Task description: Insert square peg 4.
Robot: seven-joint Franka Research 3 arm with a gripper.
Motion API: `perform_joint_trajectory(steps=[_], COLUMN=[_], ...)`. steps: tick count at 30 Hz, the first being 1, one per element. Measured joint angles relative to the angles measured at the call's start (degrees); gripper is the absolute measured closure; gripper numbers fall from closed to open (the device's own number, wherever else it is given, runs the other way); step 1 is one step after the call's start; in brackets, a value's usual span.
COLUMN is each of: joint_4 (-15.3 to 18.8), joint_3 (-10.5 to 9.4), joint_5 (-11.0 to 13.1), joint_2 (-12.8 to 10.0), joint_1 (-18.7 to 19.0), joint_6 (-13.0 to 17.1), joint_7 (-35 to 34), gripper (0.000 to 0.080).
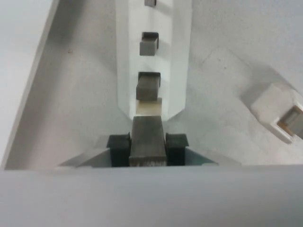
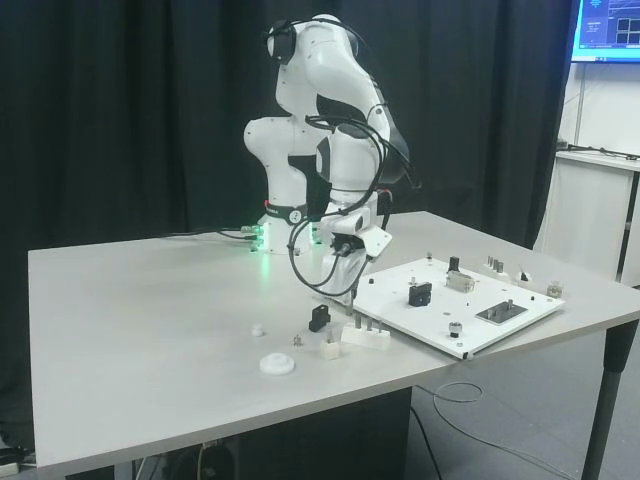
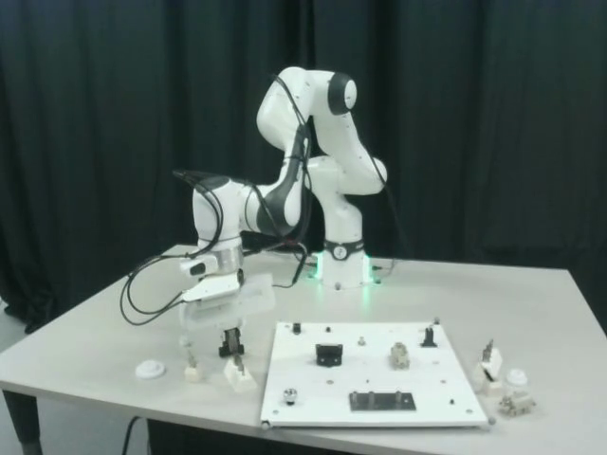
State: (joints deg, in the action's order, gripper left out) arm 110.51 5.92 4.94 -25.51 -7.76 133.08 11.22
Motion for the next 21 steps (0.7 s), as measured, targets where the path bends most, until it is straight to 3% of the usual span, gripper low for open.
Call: perform_joint_trajectory(steps=[21], joint_4=[0.0], joint_3=[0.05], joint_5=[0.0], joint_2=[0.9], joint_1=[0.0], joint_6=[-0.6], joint_7=[-0.8], gripper=[0.0648])
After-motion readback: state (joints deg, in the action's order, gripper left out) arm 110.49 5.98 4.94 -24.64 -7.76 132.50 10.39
